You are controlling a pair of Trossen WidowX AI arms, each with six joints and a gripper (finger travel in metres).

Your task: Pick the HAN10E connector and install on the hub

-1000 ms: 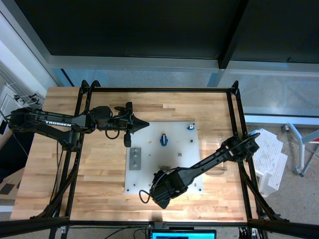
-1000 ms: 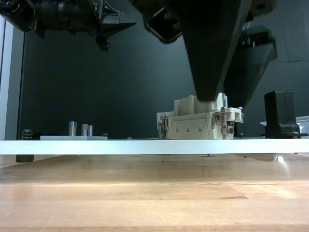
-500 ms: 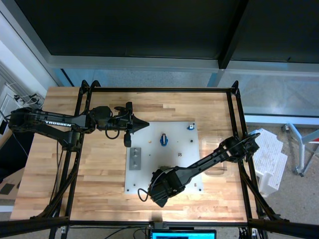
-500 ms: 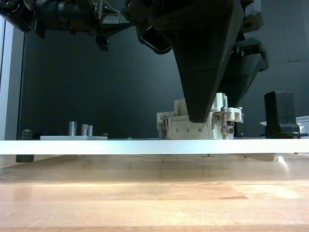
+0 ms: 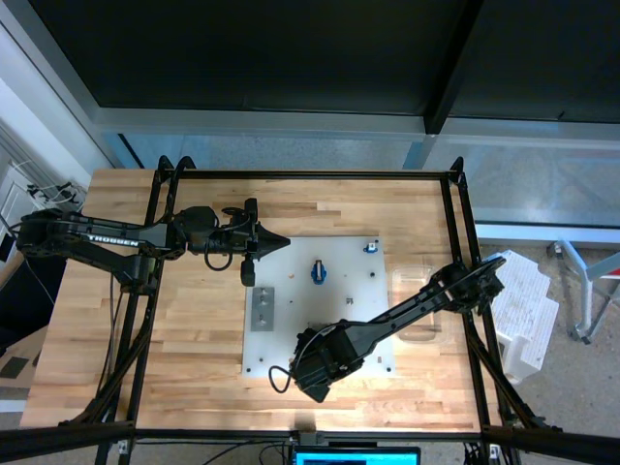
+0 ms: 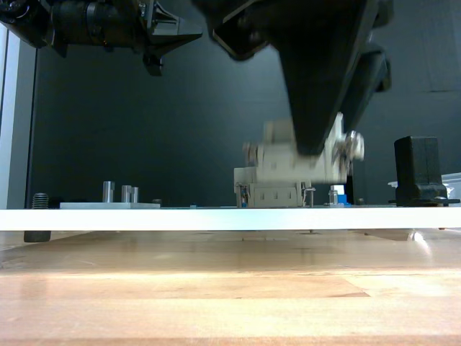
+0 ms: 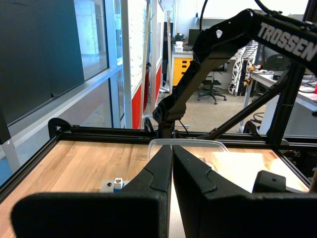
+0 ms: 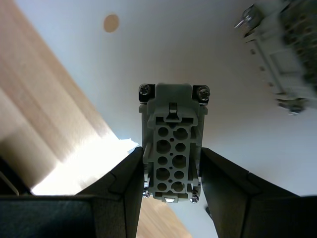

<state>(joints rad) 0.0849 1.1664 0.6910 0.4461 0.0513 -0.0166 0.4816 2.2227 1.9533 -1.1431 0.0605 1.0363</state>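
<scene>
Honestly, with the connector (image 6: 299, 160) clamped in the right gripper (image 8: 171, 171) just above the socket (image 6: 271, 193) on the plate (image 5: 291, 295), jamming could be caused by slight tilt, while the left gripper (image 5: 279, 242) is parked closed, empty, by the plate's far-left corner.

Blk arms (image 5: 58, 232), white TROSSEN lettering (image 7: 290, 39)

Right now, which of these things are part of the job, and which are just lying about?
In the job: small grey-beige HAN10E connector, clamped in the right gripper above the flat white square hub; its beige socket.

Lying about: clear plastic tray, blue knob, flat grey block; left gripper, shut, parked over the hub's far-left corner.
</scene>
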